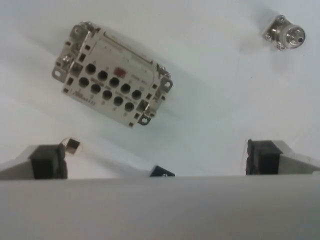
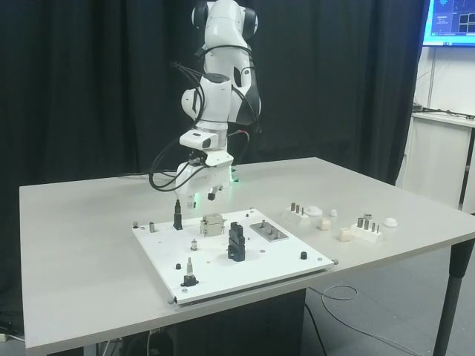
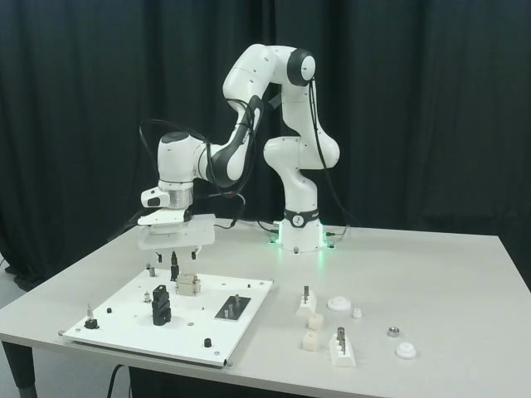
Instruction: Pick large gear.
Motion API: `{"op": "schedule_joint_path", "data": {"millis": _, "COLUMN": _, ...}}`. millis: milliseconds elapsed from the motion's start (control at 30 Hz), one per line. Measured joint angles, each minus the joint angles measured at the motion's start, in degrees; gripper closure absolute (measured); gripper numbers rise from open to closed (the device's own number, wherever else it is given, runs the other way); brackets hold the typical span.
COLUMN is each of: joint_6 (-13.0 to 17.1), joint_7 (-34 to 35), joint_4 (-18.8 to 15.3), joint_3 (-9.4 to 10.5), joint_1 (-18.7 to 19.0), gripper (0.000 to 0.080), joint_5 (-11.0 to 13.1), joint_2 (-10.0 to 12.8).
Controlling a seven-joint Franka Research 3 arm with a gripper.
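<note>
Hovering over the white board [image 3: 199, 319] at the table's [image 3: 448, 282] board end, well above its parts, with the gripper [image 3: 176, 255] open: both black pads [image 1: 47, 160] wide apart in the wrist view and nothing held between them. Looking straight down on a multi-pin connector block [image 1: 112, 82] and, off to one side, a small round metal fitting [image 1: 286, 34], neither of them a gear.

Moving rightward off the board onto bare grey table: first a white peg holder [image 3: 305, 303] just past the board's edge, then, close beside it, a flat white disc taken here to be the large gear [image 3: 338, 303], though too small to show teeth. Lying flat, apart from its neighbours, roughly midway between the table's front and back edges. Further right and nearer the front edge, a smaller white ring [image 3: 406, 350], easily confused with it.

Judging from this: well apart from the gripper, out along the table's length away from the board and not beneath the fingers at all. Calling for a long sideways carry across the board's right edge before any descent. Being round, offering no long axis to line up with, so any finger angle across the rim likely to serve.
</note>
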Motion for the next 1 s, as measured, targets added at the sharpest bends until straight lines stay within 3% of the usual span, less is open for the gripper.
{"op": "schedule_joint_path", "data": {"millis": 1000, "joint_6": -3.07, "joint_7": 2.84, "joint_4": -0.22, "joint_3": 0.00, "joint_1": 0.63, "gripper": 0.0003, "joint_5": -1.02, "joint_2": -2.08}}
